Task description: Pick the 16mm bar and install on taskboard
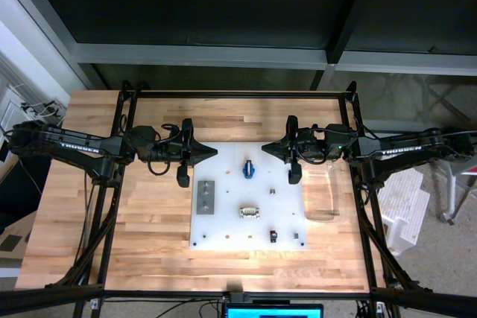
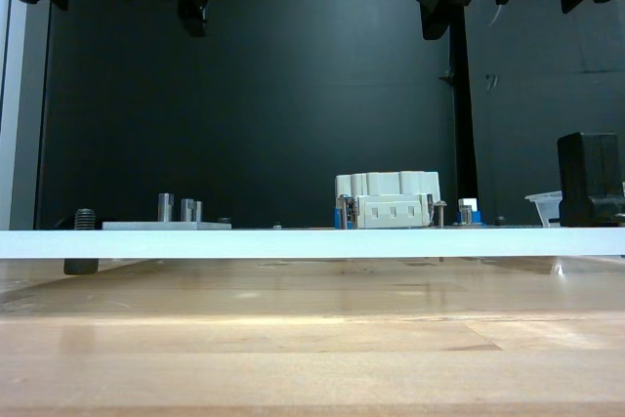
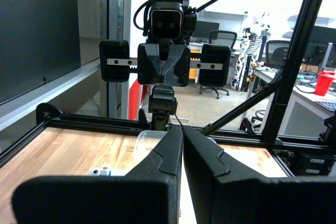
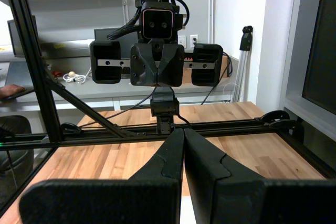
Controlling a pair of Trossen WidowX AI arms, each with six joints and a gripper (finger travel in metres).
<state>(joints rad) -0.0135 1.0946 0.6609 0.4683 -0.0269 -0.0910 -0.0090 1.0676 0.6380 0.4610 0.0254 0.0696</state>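
High view, left gripper (image 1: 213, 153), right gripper (image 1: 265, 148) aloft

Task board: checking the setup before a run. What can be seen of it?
The task board is a white square plate, raised off the wooden table on a dark foot. It carries a grey block with upright pegs, a blue part, a pale connector and black pieces. The left pincer and right pincer, both shut and empty, hang high above its far edge, not touching. Which piece is the 16mm bar I cannot tell.
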